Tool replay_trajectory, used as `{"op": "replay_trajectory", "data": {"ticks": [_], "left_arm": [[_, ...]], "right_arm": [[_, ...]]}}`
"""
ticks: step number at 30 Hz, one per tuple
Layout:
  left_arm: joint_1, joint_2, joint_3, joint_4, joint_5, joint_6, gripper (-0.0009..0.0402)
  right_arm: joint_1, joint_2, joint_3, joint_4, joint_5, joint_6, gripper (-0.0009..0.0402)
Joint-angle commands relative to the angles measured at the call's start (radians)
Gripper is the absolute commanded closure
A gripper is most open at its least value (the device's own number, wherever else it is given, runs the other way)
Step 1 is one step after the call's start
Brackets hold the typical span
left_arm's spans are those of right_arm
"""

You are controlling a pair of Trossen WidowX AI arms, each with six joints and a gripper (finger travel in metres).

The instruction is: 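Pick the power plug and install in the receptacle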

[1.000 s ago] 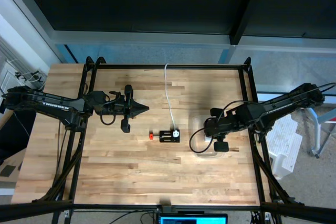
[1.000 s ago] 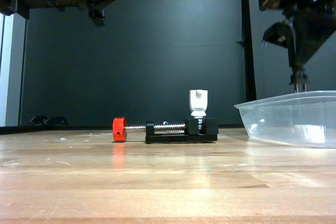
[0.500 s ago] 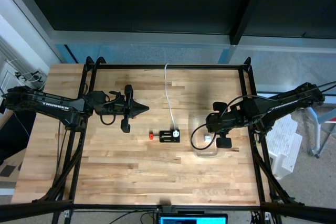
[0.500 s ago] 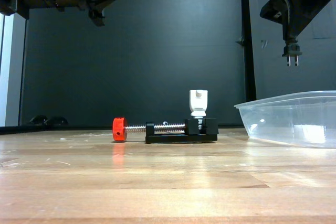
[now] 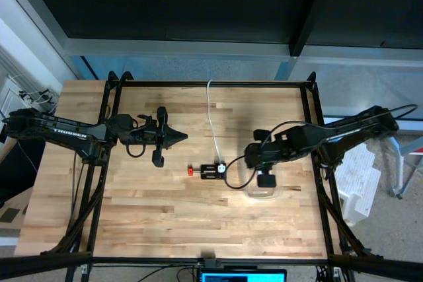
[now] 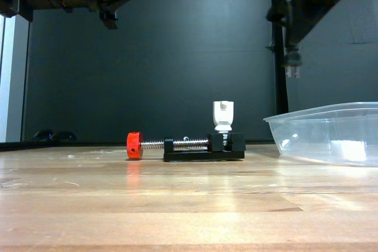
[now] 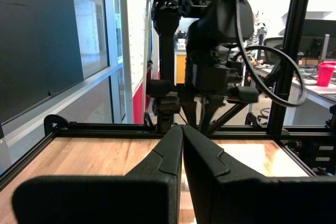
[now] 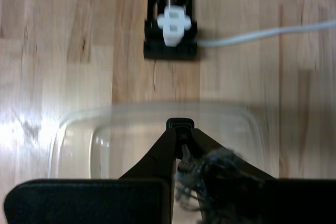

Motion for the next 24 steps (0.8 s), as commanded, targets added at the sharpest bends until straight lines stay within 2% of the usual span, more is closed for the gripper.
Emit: {"op": "replay_trajectory", "data": {"ticks": [1,11,20,24], "left_arm": [[0.0,0.0,0.0,0.0,0.0,0.0,0.0393],[0.0,0.0,0.0,0.0,0.0,0.0,0.0393],[0.0,0.0,0.0,0.0,0.0,0.0,0.0393],[0.0,0.0,0.0,0.0,0.0,0.0,0.0393]], "right_arm": [[-0.006,0.066,0.048,0.014,0.0,-0.016,0.0393],[-0.035,0.227,0.178,0.047,0.0,-0.057,0.0393],[-0.06,0.325,0.271,0.05,0.0,-0.077,0.0393],[-0.062,0.343,0.275,0.062,0.0,-0.077,0.0393]]}}
